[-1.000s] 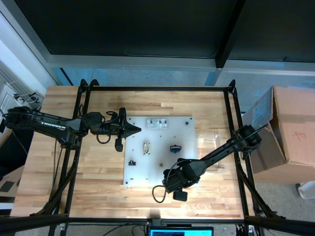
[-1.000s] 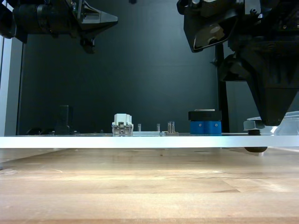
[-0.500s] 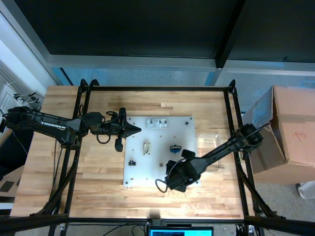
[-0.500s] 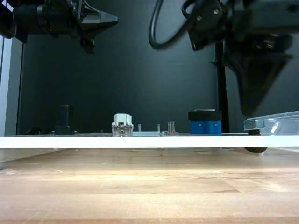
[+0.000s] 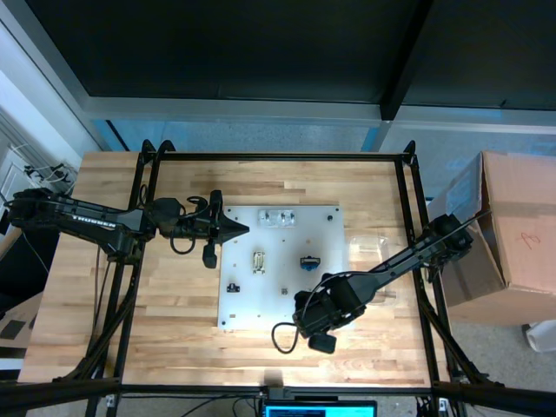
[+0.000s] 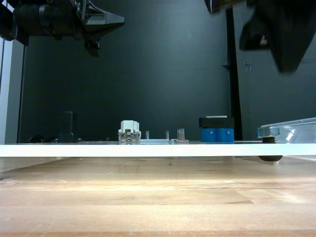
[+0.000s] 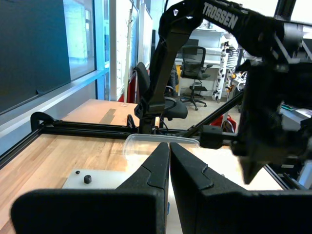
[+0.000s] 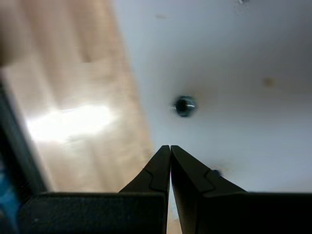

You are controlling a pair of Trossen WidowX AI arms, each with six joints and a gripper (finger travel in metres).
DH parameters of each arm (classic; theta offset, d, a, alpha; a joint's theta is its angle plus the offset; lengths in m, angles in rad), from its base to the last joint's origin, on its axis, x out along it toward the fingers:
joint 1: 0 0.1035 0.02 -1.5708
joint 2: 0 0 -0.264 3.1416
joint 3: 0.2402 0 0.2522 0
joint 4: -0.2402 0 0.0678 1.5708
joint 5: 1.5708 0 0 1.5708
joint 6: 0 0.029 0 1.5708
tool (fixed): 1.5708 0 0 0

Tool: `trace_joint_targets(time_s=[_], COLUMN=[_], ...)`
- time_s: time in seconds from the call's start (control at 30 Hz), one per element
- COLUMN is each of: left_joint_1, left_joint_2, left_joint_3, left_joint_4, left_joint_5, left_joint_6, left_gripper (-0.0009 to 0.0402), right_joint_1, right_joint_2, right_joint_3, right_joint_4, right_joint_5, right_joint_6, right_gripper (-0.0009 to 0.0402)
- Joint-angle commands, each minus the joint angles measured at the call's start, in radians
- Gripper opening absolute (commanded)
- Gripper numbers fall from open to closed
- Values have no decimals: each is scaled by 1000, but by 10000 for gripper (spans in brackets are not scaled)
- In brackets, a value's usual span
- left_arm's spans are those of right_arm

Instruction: Unfasten the M12 nut and place it in the container

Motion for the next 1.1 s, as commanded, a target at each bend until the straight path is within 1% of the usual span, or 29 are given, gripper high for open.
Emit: trace_joint_targets(time_s=[0.03,0.2,0.43,0.77,0.8,0.83,0.9,0.93,0.97,1.1], left_joint_1=[0,0,0,0,0,0,0,0,0,0], left_joint_2=[0,0,0,0,0,0,0,0,0,0], left_joint_3=[0,0,0,0,0,0,0,0,0,0], left_joint_4=[0,0,0,0,0,0,0,0,0,1], left_joint_5=[0,0,0,0,0,0,0,0,0,0], left_joint_6=[0,0,0,0,0,0,0,0,0,0], left_gripper=[0,0,0,0,0,0,0,0,0,0], right_joint_1=[-1,0,2,-2,-3,-3,-4,-4,-5,-5], right_joint_2=[10,60,117,119,116,115,106,101,97,79], right_joint_3=[27,14,-40,-68,-69,-69,-66,-64,-61,-51], right_joint_4=[1,23,126,132,125,107,35,0,-26,-63], right_joint_5=[0,-9,-17,-10,-1,23,125,161,175,176], right_joint_6=[-15,-37,-37,-43,-43,-37,29,59,67,82], right_gripper=[0,0,0,0,0,0,0,0,0,0])
